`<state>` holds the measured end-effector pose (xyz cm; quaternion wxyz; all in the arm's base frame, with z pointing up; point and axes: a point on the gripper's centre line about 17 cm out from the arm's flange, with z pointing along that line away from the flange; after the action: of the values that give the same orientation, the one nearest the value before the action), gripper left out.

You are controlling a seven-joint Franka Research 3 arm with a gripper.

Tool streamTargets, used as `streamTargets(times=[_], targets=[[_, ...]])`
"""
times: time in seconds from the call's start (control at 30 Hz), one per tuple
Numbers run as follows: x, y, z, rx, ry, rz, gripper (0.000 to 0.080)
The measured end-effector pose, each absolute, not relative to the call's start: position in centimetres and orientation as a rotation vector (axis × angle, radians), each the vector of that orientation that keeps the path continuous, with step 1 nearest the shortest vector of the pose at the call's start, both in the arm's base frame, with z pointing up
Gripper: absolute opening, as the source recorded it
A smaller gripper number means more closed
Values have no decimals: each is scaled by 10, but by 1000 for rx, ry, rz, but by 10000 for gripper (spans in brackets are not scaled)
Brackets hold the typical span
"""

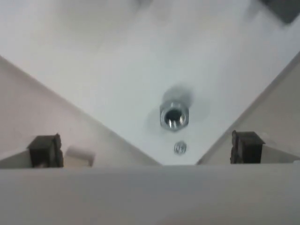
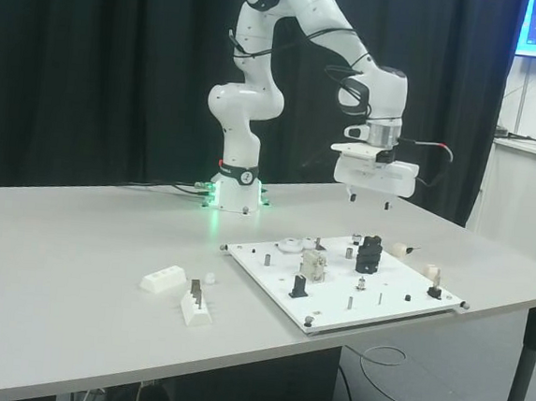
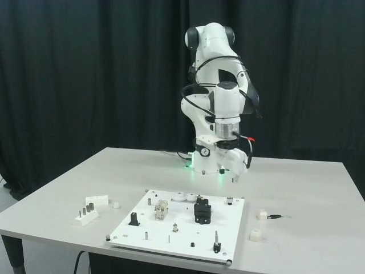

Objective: Pick small gear.

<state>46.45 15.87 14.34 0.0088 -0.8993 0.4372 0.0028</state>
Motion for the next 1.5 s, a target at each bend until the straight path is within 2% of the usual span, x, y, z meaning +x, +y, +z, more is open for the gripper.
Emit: streamTargets(times=[0.87, 1.5], targets=[[509, 40, 159, -2818, 1486, -155, 800], [498, -80, 169, -2732, 1707, -136, 800]])
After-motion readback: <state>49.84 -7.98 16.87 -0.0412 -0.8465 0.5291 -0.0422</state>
